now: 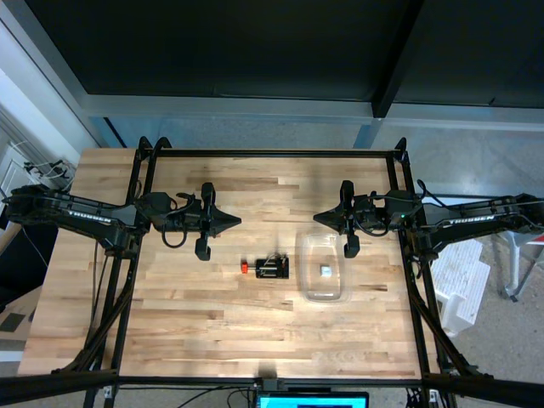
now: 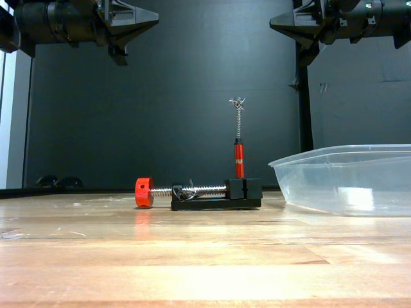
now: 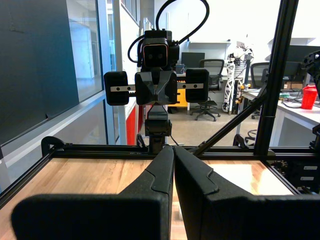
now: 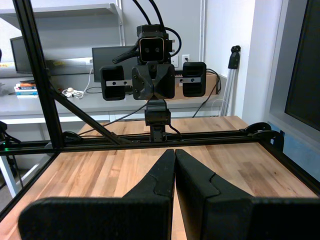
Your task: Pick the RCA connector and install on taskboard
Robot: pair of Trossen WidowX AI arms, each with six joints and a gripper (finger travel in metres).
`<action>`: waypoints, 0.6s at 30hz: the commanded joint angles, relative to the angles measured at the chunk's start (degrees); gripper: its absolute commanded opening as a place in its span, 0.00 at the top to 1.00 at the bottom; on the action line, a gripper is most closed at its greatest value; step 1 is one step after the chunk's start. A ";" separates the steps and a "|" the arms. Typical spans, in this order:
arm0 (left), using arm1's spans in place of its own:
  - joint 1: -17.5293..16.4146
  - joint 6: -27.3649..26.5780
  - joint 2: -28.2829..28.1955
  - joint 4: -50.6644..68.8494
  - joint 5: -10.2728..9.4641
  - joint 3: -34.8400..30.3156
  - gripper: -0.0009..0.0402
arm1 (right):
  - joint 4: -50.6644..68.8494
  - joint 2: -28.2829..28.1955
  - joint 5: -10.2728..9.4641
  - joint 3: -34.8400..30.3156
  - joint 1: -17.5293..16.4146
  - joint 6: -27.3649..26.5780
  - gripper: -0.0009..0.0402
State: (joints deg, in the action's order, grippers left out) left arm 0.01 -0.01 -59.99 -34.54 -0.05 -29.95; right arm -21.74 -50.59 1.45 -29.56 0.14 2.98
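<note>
We see the slim red cylindrical connector [image 2: 239,160] standing upright on top of the black vise with a red knob [image 2: 216,192], and no tool touches it. Its silver braided cable [image 2: 238,125] rises straight up from it above the vise and ends in a small tangled tip. From this we judge that the connector is seated on the stub and holds itself there. Where exactly it meets the stub, we cannot tell.

The clear plastic tray [image 2: 347,183] lies near the vise, to its right, on the pale wooden surface [image 2: 192,256]. In the high view only the small white block [image 1: 325,270] is inside the tray, with nothing dark on it.

The left tool [image 1: 236,221] hangs high, beyond the vise and to its left, with its fingers pressed together on nothing. The right tool [image 1: 317,219] hangs high, beyond the vise and to its right, also closed and empty. We think both are kept away from the vise so that the cable is free. The installation looks finished to us.
</note>
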 commanded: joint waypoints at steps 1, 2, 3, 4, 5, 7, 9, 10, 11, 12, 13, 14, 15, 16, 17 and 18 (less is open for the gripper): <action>-0.02 0.02 -0.02 0.00 0.02 0.00 0.98 | 0.85 -0.04 -0.04 -0.02 -0.02 -0.02 0.98; 0.00 0.02 -0.02 0.00 0.02 0.00 0.98 | 1.09 -0.04 -0.04 -0.02 -0.02 -0.02 0.98; 0.00 0.02 -0.02 0.00 0.02 0.00 0.98 | 1.14 -0.04 -0.04 -0.02 -0.02 -0.04 0.98; 0.00 0.02 -0.02 0.00 0.02 0.00 0.98 | 1.09 -0.04 -0.02 -0.02 -0.02 -0.04 0.98; 0.00 0.02 -0.02 0.00 0.02 0.00 0.98 | 1.05 -0.04 -0.04 -0.02 -0.02 -0.04 0.98; 0.00 0.02 -0.02 0.00 0.02 0.00 0.98 | 1.03 -0.02 -0.04 -0.02 -0.02 -0.02 0.98; -0.02 0.02 -0.02 0.00 0.02 0.00 0.98 | 1.05 -0.02 -0.02 -0.02 -0.04 -0.02 0.98; 0.00 0.02 -0.02 0.00 0.02 0.00 0.98 | 1.05 -0.02 -0.02 -0.02 -0.04 -0.02 0.98; 0.00 0.02 -0.02 0.00 0.02 0.00 0.98 | 0.98 -0.02 -0.02 -0.02 -0.04 -0.02 0.98; 0.00 0.02 -0.02 0.00 0.02 0.00 0.98 | 0.87 -0.02 0.00 -0.02 -0.04 -0.02 0.98; -0.02 0.02 -0.02 0.00 0.02 0.00 0.98 | 0.83 -0.02 0.00 -0.02 -0.02 -0.04 0.98; 0.00 0.02 -0.02 0.00 0.02 0.00 0.98 | 0.85 -0.02 0.02 -0.02 -0.02 -0.02 0.98; 0.00 0.00 -0.02 0.00 0.02 0.00 0.98 | 0.85 -0.02 0.02 -0.02 -0.04 -0.02 0.98; -0.02 0.02 -0.02 0.00 0.02 0.00 0.98 | 0.83 -0.02 0.02 -0.02 -0.02 -0.02 0.98; 0.00 0.00 -0.02 0.00 0.02 0.00 0.98 | 0.83 -0.02 0.02 -0.02 -0.02 -0.02 0.98; 0.00 0.02 -0.02 0.00 0.02 0.00 0.98 | 0.83 -0.02 0.02 -0.02 -0.04 -0.02 0.98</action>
State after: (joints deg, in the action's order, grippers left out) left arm 0.01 -0.01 -60.01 -34.52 -0.05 -29.93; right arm -20.86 -50.59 1.43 -29.56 0.14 2.90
